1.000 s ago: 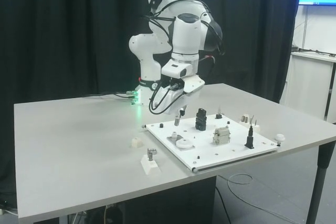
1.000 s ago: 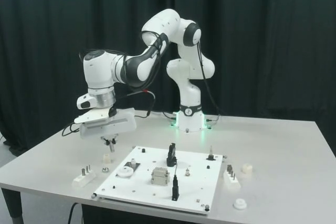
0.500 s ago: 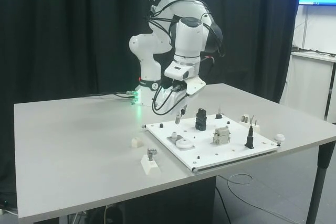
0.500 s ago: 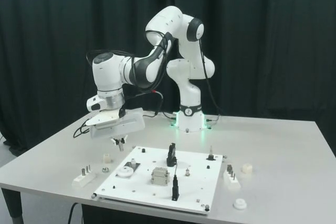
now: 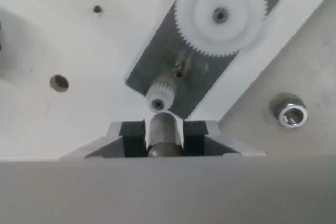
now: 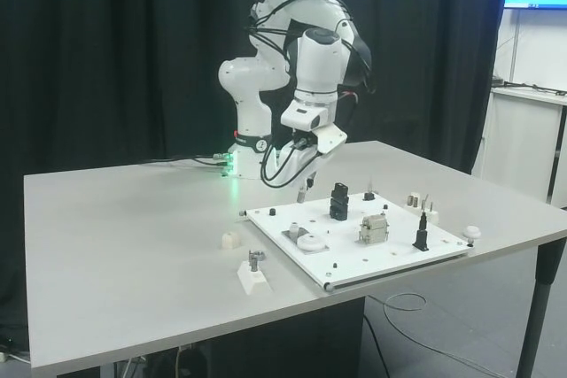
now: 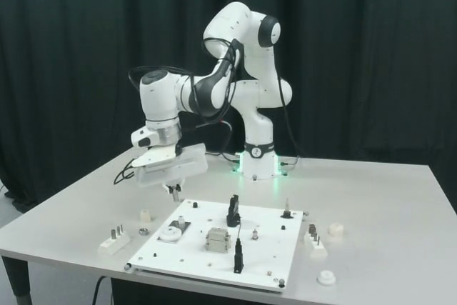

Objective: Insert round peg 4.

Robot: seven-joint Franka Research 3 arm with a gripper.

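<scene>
i see pincer [image 5: 165,139] pinching round peg [image 5: 164,132] upright, held above white board [image 7: 275,248] over grey plate [image 5: 163,59], small gear [image 5: 159,94] just beside peg tip, big white gear [image 5: 223,11] near. nut [image 5: 290,113] on tabletop [image 6: 124,227] beside board.

A large white toothed gear [image 5: 220,13] is seen on a grey plate [image 5: 157,59], beside a small white gear [image 5: 159,94].

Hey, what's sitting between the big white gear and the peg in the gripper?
A small white gear on the grey plate, seen in the wrist view, lies between the big gear and the held peg.
</scene>
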